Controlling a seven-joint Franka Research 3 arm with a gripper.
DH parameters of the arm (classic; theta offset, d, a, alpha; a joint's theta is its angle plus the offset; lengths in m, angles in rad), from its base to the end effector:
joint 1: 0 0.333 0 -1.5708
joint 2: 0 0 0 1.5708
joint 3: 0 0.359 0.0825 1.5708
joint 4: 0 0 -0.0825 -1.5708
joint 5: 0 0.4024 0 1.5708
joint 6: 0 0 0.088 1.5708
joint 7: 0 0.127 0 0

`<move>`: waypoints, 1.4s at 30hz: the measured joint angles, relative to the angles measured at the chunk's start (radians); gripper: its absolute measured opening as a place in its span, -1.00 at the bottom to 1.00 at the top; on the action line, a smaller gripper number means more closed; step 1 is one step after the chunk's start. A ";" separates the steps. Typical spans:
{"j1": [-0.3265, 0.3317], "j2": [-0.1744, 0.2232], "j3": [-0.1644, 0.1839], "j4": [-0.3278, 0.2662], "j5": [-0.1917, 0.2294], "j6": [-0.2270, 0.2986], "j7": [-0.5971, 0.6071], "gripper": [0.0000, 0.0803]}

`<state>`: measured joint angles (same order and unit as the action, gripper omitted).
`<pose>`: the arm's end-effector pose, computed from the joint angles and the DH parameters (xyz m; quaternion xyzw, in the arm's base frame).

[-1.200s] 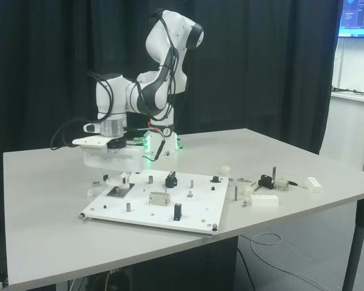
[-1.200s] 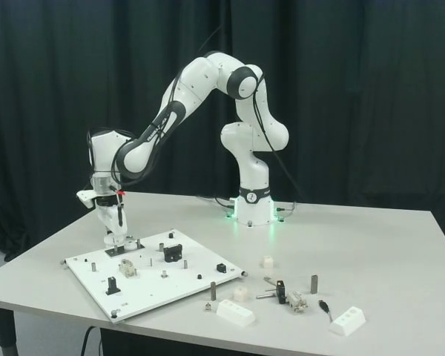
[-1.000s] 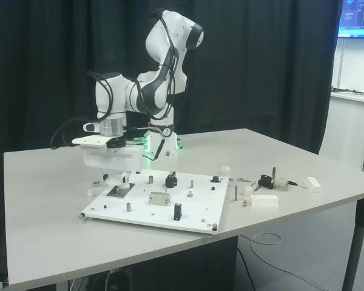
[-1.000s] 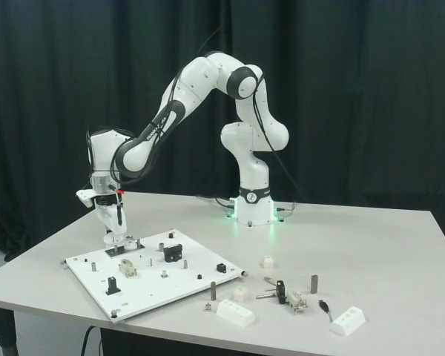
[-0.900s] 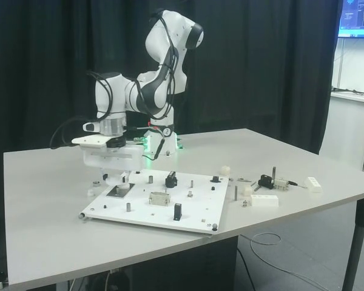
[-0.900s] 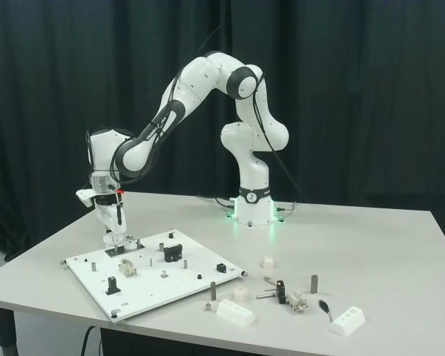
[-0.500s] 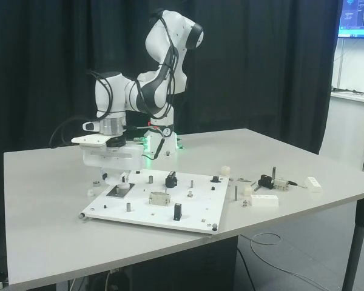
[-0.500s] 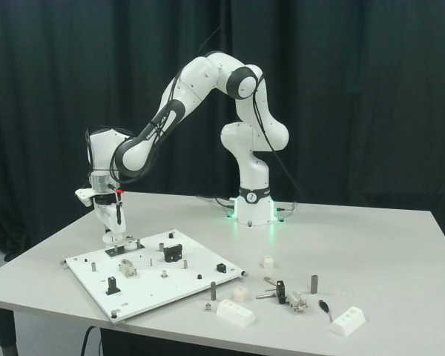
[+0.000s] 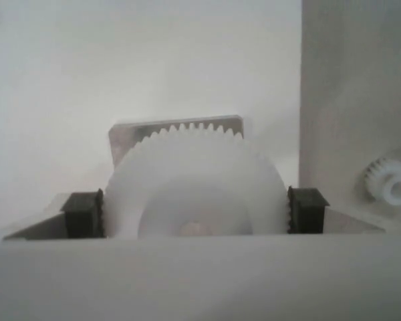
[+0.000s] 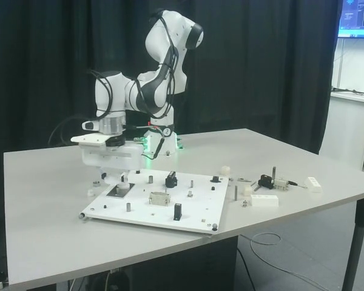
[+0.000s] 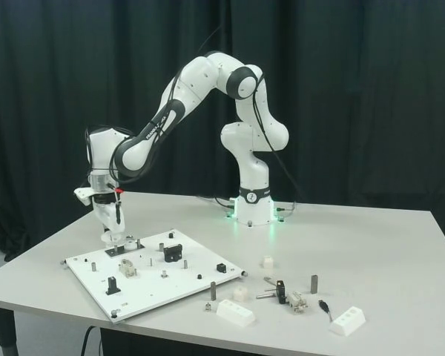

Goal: Place large gear.

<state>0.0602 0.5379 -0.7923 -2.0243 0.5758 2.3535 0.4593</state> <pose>0.4864 -0.3927 0.2545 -0.7188 0.6951 -0.0079 0.0125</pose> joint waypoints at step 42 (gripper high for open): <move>-0.341 0.175 0.162 0.178 0.038 0.076 -0.179 0.48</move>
<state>-0.2805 0.7129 -0.6308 -1.8463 0.6135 2.4293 0.2804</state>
